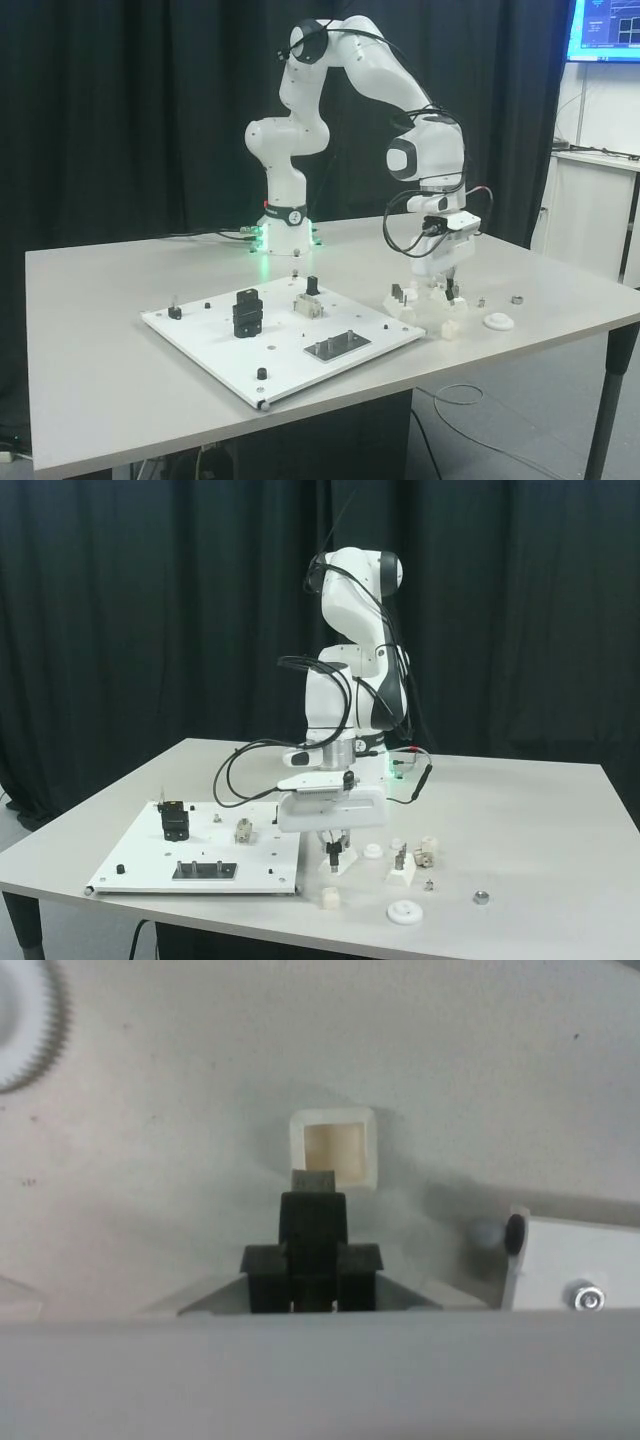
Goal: Insert USB.
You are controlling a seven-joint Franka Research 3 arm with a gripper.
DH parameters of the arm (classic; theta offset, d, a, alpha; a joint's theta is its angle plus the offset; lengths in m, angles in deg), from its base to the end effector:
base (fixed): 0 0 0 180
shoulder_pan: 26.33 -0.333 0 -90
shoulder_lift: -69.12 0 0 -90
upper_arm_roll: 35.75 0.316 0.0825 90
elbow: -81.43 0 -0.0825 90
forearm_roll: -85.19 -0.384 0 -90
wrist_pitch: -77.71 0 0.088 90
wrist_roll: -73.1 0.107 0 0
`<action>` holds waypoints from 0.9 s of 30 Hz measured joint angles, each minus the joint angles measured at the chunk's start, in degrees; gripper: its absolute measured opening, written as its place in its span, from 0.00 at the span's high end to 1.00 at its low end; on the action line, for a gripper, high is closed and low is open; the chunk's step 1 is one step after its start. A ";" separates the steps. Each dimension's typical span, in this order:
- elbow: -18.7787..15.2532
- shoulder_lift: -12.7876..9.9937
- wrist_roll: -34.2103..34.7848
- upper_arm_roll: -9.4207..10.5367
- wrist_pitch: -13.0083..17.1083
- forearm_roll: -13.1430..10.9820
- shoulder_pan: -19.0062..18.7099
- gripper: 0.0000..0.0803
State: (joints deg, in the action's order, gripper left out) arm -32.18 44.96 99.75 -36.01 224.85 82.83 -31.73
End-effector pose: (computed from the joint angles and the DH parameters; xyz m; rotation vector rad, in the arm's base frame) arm 0.6255 0.0557 0.2674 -3.0022 0.6205 -0.2318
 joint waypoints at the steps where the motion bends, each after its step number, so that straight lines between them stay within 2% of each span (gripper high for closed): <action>1: 0.08 0.00 0.32 0.02 -0.25 0.00 0.00 0.88; 15: 1.95 0.01 5.10 -0.19 -4.52 0.00 -0.02 0.88; 27: 5.89 0.46 9.68 -2.34 -14.32 1.19 -0.03 0.88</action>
State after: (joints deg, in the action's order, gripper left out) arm -26.30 45.42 109.42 -38.35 210.52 84.02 -31.75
